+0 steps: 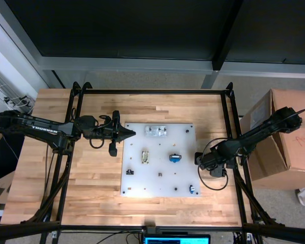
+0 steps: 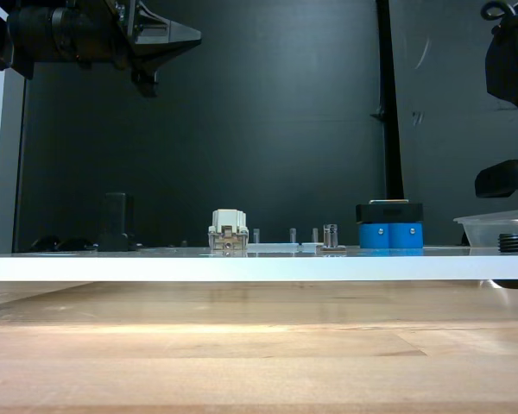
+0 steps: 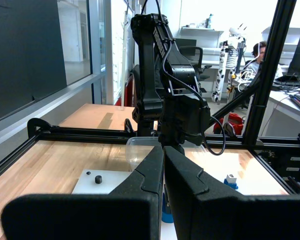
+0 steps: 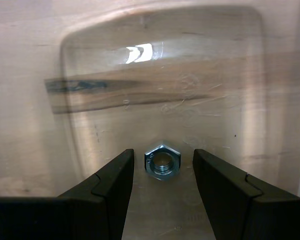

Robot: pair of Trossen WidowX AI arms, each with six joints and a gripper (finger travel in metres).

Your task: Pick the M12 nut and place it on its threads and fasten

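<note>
Aloft, left gripper [image 1: 132,133]; right gripper [image 4: 163,153] astride bore-up nut [image 4: 162,163].

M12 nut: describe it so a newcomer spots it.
Ignore the left pincer, shut above the board's left edge. The right pincer hangs open over a clear tray beside the board's right edge. Inside lies the nut, loose and flat: the only silver hexagon there.

The silver nut [image 4: 162,162] lies flat and free on the floor of the clear tray [image 4: 160,95], between the spread fingers of the right gripper [image 4: 162,157], touching neither.
</note>
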